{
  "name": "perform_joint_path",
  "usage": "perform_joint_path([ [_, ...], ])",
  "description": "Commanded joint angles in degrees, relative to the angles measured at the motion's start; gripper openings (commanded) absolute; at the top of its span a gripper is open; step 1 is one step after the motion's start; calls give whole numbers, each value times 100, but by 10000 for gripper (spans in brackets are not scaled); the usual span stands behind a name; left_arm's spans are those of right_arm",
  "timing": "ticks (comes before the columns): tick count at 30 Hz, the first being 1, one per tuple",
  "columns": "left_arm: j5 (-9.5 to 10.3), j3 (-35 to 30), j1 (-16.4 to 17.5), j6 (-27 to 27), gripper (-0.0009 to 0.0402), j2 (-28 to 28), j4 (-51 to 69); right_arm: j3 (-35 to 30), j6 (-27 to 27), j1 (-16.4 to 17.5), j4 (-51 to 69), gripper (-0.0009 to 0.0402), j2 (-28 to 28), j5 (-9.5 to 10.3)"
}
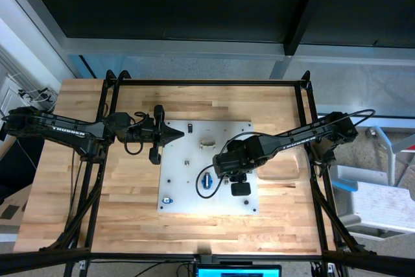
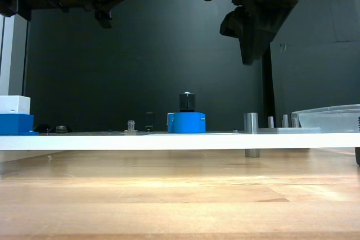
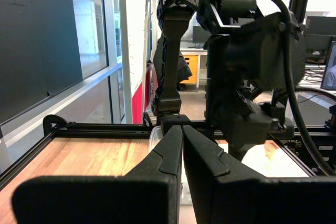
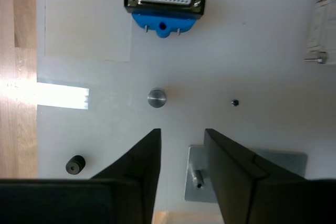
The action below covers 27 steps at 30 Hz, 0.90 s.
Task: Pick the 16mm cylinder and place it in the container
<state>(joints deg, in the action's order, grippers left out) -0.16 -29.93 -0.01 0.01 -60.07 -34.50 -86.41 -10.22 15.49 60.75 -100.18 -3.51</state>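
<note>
Right claw (image 4: pixel 181 132) open above white board (image 4: pixel 252 56), 16mm cylinder (image 4: pixel 156 97) upright on board below. Left claw (image 3: pixel 181 129) closed, over board's left edge.

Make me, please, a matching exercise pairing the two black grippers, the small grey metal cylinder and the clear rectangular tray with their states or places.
1. left gripper, black
2. right gripper, black
3. 16mm cylinder, small grey metal peg
4. container, clear rectangular tray

A. upright on the white board
B. open, above the board
C. on the wooden table, right of the board
D. shut, raised by the board's left edge

Pairs: 1-D, 2-B, 3-A, 4-C.
</note>
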Motion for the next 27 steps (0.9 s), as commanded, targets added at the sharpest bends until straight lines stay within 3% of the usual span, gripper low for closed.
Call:
perform_joint_path([
  [1,-2,-2,0,0,0,-2,-2,0,-33,17,-44,141,-57,-39],
  [5,0,-2,2,-2,0,-2,0,0,-61,48,-96,160,-131,-199],
  [27,-2,-2,0,0,0,-2,-2,0,-190,166,-367,201,-654,-144],
])
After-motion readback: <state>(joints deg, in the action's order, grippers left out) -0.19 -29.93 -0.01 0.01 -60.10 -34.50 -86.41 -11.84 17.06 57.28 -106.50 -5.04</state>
